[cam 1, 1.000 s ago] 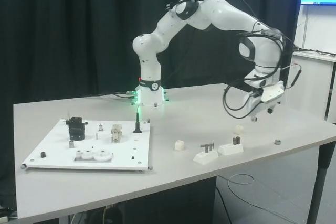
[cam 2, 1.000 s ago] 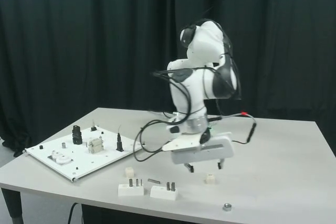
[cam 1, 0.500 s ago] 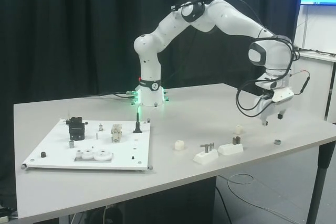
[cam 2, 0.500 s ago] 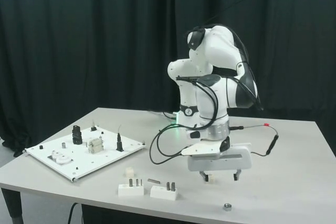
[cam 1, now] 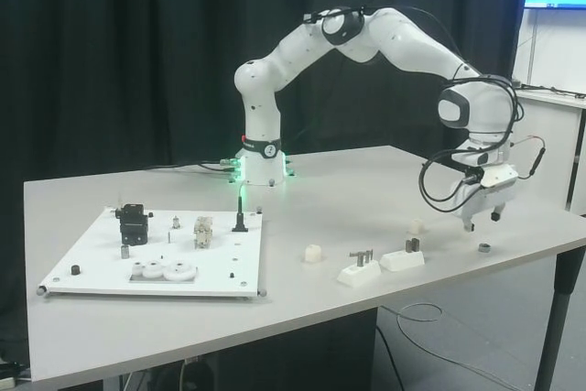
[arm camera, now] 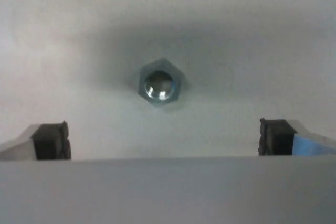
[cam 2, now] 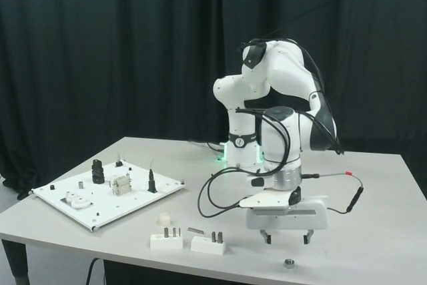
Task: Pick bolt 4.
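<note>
hand point(arm camera: 163, 140) spread wide, empty, poised straight above target to straddle it | nut point(arm camera: 160, 82), not a bolt, flat on grey counter point(cam 1: 366, 190) near front right edge, apart from white blocks point(cam 1: 380, 265)

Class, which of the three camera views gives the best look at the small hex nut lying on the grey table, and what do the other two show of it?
The wrist view: the hex nut sits large between the open gripper fingertips, six sides and bore plain. In the first room view and the second room view it is only a tiny grey speck on the table under the gripper.
</note>
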Robot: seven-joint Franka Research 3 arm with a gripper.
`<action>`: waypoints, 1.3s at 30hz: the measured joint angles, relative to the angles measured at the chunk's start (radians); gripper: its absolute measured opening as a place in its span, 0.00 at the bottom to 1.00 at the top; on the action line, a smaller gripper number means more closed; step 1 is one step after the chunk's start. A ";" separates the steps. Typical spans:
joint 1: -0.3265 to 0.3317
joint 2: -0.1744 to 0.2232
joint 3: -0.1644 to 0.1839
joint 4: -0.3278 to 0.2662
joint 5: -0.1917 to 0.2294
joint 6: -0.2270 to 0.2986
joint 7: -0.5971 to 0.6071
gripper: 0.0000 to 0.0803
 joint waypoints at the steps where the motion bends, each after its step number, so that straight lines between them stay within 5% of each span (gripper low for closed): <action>1: 0.000 0.003 0.002 0.001 0.000 0.005 0.000 1.00; 14: 0.008 0.038 0.016 0.014 0.000 0.047 0.001 1.00; 39: 0.005 0.128 0.013 0.099 -0.008 0.049 0.001 1.00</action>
